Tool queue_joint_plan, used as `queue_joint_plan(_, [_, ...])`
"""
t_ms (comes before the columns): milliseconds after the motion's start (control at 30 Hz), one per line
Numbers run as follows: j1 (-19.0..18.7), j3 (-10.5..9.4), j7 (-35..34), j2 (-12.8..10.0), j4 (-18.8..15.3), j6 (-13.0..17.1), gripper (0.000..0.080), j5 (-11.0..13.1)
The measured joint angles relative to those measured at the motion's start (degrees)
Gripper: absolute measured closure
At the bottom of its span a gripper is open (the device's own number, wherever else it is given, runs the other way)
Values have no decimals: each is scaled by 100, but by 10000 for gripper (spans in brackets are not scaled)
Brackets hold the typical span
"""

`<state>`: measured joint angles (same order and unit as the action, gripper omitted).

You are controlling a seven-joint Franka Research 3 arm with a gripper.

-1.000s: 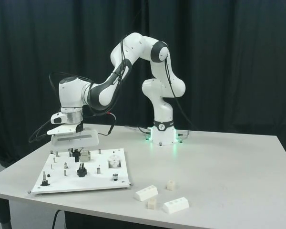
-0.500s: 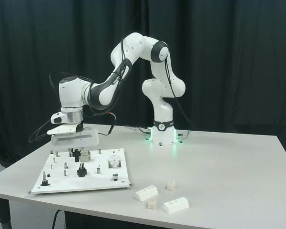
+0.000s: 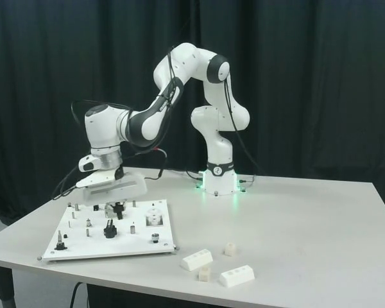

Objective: Place D-SUB.

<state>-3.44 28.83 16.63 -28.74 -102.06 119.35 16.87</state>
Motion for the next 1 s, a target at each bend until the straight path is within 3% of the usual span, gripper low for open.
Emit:
queue_joint_plan(300, [-393,-3,-279,148,-134,-329,649,83])
queue_joint_plan(700, [-995,-70,-866,405,-539,-277,649,86])
queue_joint_plan(1000, [-1431,-128,-1292,472,-790,-46,649,86])
